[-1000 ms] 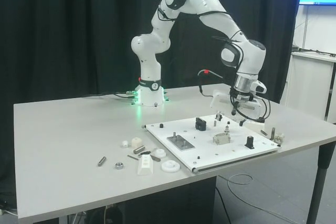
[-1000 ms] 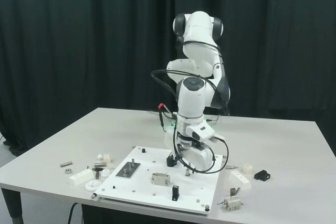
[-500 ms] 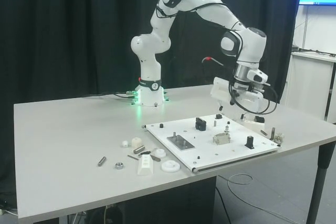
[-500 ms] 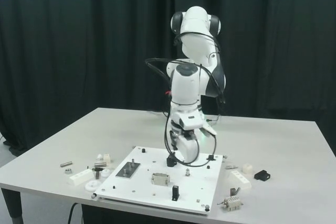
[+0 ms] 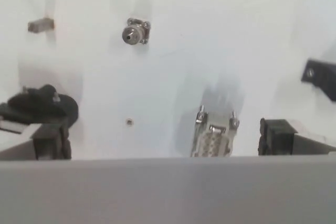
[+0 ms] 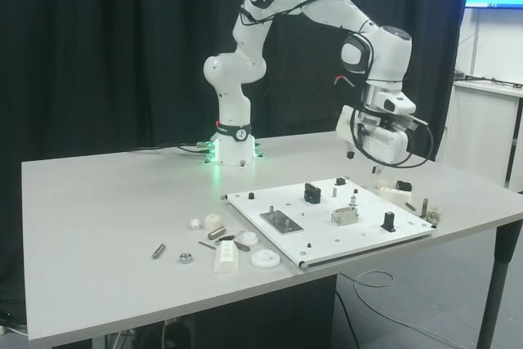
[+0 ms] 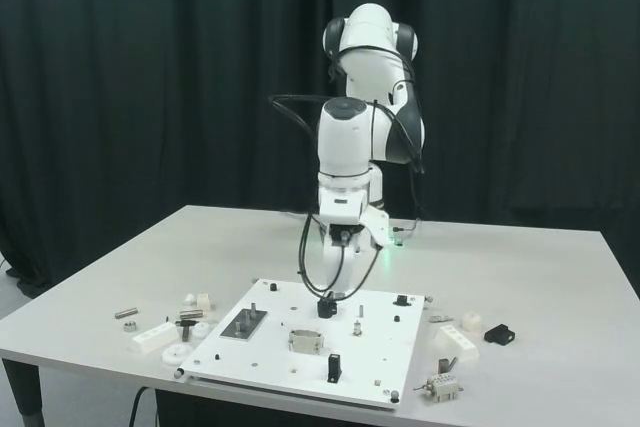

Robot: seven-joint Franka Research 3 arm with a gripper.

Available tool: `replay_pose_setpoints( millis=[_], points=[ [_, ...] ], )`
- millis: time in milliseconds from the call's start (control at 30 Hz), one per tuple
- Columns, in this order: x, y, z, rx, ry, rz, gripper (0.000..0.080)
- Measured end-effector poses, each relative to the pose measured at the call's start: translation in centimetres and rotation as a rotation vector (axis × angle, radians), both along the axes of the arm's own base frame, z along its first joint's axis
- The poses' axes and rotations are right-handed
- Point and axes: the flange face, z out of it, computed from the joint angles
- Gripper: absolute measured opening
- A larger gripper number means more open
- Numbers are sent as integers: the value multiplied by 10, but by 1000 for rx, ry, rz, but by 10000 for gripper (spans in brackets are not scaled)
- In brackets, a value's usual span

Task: Remove BNC.

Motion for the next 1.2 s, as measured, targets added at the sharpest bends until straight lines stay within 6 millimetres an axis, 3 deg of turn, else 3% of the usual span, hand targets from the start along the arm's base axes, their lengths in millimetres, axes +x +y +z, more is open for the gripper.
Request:
replay_pose_setpoints(
  millis=[467,1200],
  points=[
    [-2,-8,14,-25,-11,-184,800],
    [-4,-18,12,-48,-2,-336,800]
  ],
)
